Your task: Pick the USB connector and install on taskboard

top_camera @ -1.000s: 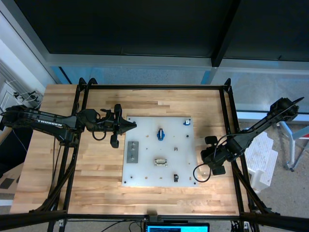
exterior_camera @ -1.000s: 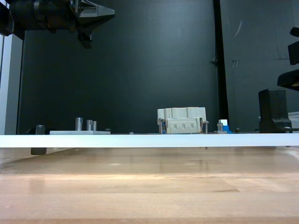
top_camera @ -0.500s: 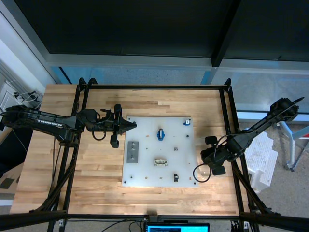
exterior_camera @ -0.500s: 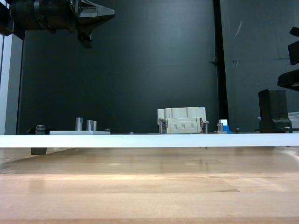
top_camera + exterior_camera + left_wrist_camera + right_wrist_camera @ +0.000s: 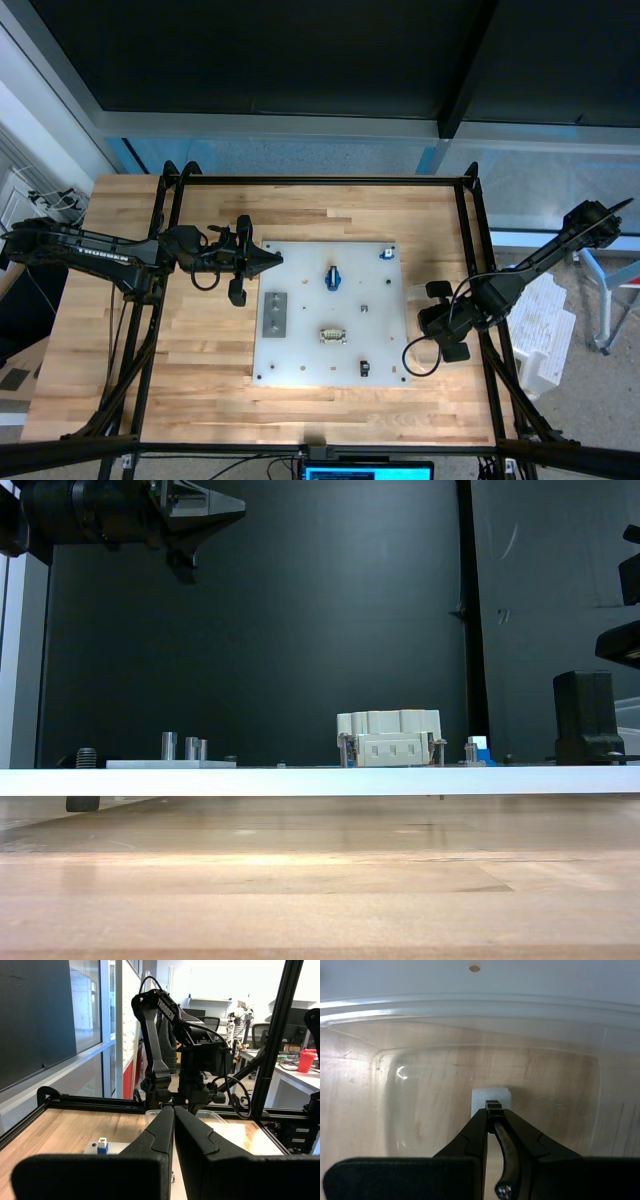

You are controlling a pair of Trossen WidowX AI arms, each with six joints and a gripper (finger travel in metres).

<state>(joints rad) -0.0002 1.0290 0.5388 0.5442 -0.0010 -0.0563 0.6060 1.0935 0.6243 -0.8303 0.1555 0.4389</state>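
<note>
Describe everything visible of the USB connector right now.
The USB connector is a tiny black plug pinched in the shut right hand, only its tip showing past the fingers. It hangs over the clear plastic tray beside the right edge of the taskboard, just before a small white square piece; contact with that piece cannot be told. The left hand, shut, hovers above the taskboard's far left corner.

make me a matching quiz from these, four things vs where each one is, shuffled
1. tiny black USB connector
2. small white square piece
3. black left gripper
4. silvery multi-pin connector

A. lying in the clear plastic tray
B. pinched in the black right gripper above that tray
C. standing on the large flat white taskboard
D. shut, empty, high over the taskboard's left edge

Pairs: 1-B, 2-A, 3-D, 4-C
</note>
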